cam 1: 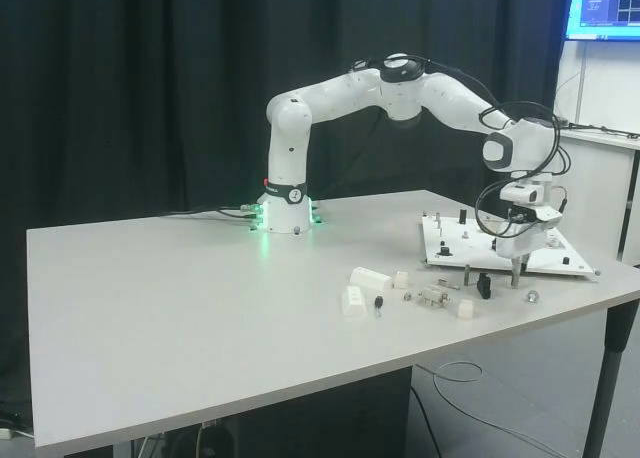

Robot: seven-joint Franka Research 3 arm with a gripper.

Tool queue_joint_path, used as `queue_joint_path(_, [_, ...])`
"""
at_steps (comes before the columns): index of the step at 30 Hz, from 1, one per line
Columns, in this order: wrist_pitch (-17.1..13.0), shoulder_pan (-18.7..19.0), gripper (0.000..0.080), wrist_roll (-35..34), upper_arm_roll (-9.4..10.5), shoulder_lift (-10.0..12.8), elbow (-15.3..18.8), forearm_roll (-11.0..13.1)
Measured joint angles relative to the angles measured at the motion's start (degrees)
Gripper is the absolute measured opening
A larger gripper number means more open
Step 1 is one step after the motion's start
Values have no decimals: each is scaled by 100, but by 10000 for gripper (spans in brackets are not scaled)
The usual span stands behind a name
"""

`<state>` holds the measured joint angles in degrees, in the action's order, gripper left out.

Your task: Place round peg 4.

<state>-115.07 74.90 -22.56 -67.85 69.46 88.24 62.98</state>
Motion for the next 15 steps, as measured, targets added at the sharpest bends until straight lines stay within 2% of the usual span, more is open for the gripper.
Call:
queue_joint_path(3, [-15, -13, 150, 0, 12, 12, 0, 20])
queue_joint_path(4, [-15, -16, 230, 0, 13, 13, 0, 21])
queue_joint_path(9, [-15, -23, 230, 0, 6, 5, -2, 21])
queue_joint_path(10, [-12, -23, 557, 0, 1, 0, -3, 21])
queue_joint_path(15, [66, -21, 557, 0, -41, -49, -26, 21])
